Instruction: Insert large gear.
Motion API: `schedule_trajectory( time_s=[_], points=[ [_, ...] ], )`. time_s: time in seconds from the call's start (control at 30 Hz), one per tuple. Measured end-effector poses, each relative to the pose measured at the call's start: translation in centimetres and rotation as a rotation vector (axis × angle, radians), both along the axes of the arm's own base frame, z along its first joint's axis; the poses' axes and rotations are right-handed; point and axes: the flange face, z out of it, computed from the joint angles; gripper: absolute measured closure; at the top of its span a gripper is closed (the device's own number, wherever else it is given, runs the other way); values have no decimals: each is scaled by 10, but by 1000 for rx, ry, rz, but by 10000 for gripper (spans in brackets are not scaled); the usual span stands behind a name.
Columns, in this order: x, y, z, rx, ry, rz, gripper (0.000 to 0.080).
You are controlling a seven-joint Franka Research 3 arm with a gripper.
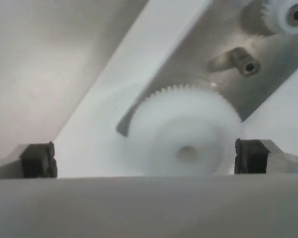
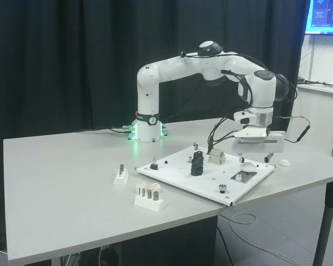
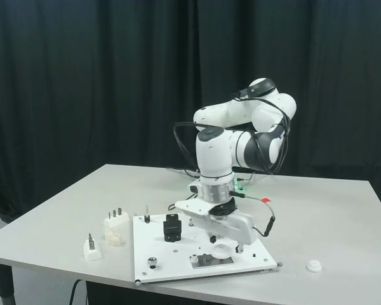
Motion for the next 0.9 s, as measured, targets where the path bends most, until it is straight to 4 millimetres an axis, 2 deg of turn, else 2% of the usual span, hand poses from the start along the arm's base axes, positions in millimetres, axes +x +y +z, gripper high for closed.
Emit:
schedule_trajectory(
  time_s=[0.37, 0.67, 0.9],
  points=[
    [1, 27, 10, -67, -24, -32, 3],
    [-4, 46, 6, -125, -46, -43, 3],
    [-6, 51, 0, -156, -67, -45, 3]
  ],
)
